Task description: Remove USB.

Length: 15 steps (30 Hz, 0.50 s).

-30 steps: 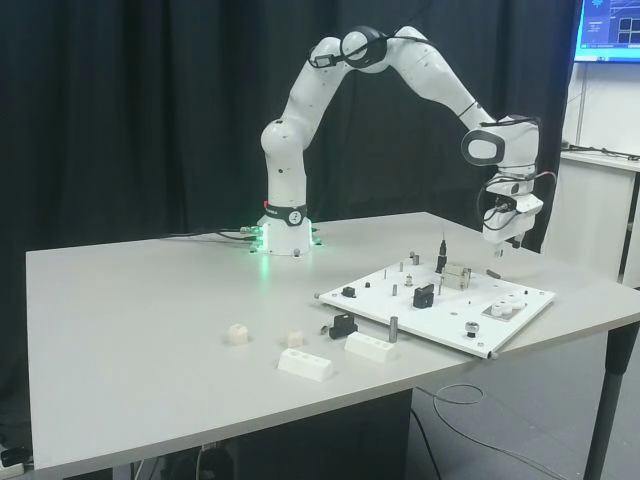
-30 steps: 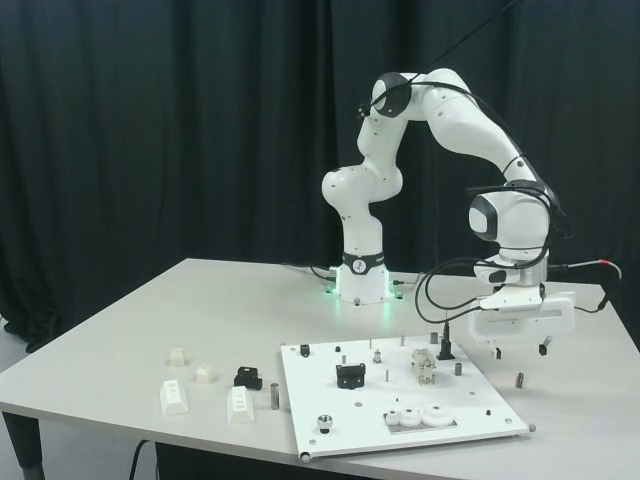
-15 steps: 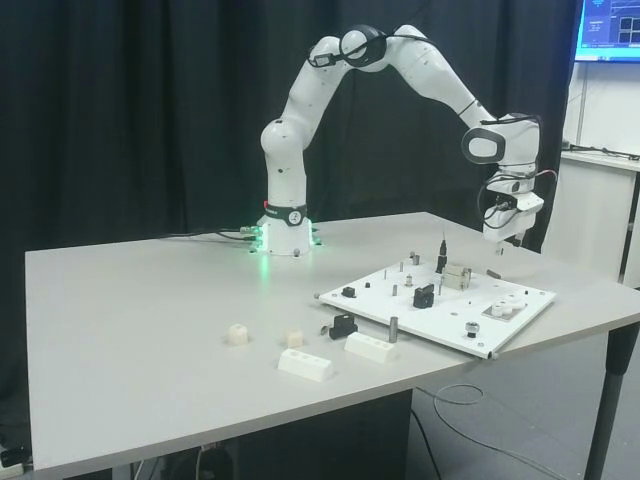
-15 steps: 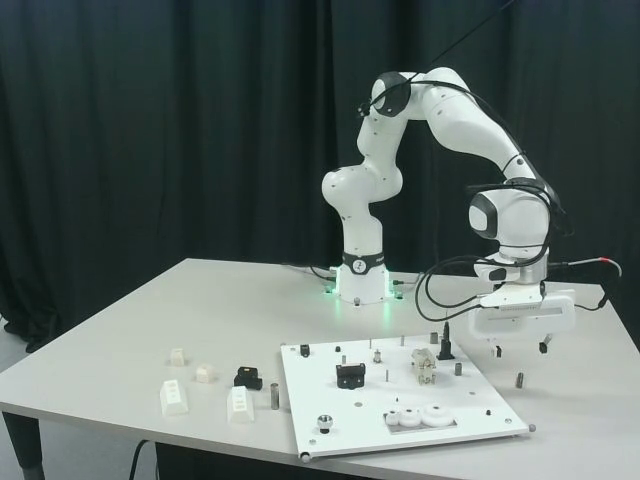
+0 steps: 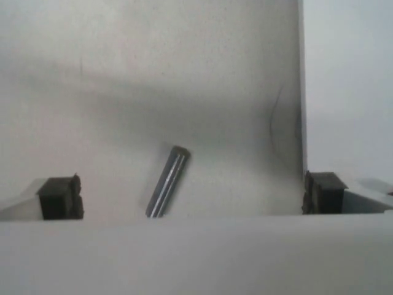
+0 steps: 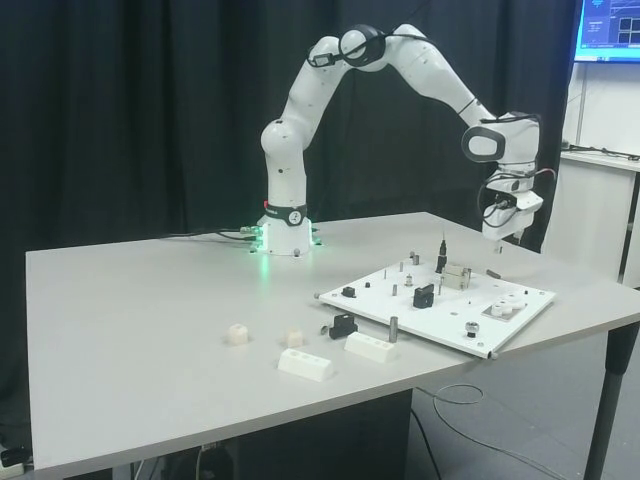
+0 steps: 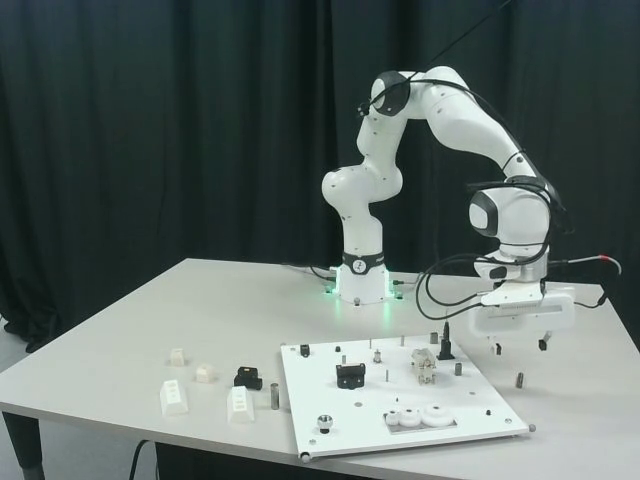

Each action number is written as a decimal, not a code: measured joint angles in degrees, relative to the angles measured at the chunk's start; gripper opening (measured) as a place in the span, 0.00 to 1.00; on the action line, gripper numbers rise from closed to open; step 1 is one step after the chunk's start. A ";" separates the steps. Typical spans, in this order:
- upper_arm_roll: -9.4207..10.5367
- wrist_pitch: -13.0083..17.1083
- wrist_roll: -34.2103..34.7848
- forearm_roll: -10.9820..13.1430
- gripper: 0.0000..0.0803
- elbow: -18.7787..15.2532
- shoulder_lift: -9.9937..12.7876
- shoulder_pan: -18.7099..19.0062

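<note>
To do this step well, bring the gripper (image 7: 518,347) across and square above the USB plug (image 7: 445,344) before descending, then pull straight up. Its fingers (image 5: 60,196) are spread wide, holding nothing. The plug, likely the black upright piece, stands on the white board (image 7: 470,425), beside and below the gripper.

**Board near the desk's front edge, loose blocks beside it**

The board (image 7: 400,400) lies on the desk (image 7: 200,310), in front of the arm's base (image 7: 362,285). Small blocks (image 7: 205,385) sit just beside it. A lone peg (image 7: 519,379) stands off the board's opposite edge.
</note>
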 joint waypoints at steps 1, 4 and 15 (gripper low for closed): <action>0.00 -0.36 -0.15 0.00 1.00 0.00 -0.10 0.00; -0.07 -1.77 -0.50 -0.02 1.00 0.00 -0.44 0.00; -0.96 -8.83 -0.58 -2.17 1.00 -0.10 -2.52 0.00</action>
